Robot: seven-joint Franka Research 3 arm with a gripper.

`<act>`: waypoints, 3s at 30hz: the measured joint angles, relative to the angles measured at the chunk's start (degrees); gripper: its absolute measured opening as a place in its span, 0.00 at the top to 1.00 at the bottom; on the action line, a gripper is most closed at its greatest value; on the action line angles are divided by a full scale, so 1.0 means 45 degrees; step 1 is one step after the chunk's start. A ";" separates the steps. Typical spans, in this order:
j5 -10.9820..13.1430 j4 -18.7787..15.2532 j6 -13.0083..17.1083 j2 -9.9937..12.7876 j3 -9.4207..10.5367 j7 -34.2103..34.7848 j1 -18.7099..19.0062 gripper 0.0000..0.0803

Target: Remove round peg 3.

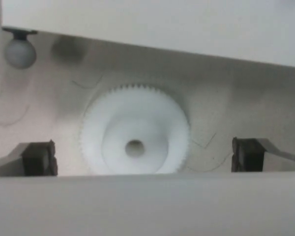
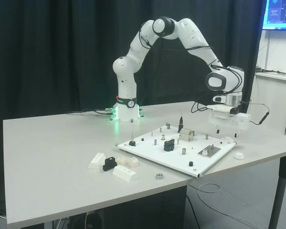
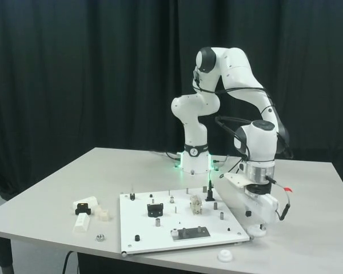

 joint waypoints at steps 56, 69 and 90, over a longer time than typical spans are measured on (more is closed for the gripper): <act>0.0007 0.0571 -0.1983 -0.1276 -0.2319 -0.1521 0.1413 0.00; 0.0007 0.0597 -0.2394 -0.1499 -0.2369 -0.3490 0.1406 0.00; -0.0666 0.0597 -0.2593 -0.1499 -0.2537 -0.9574 0.1330 0.00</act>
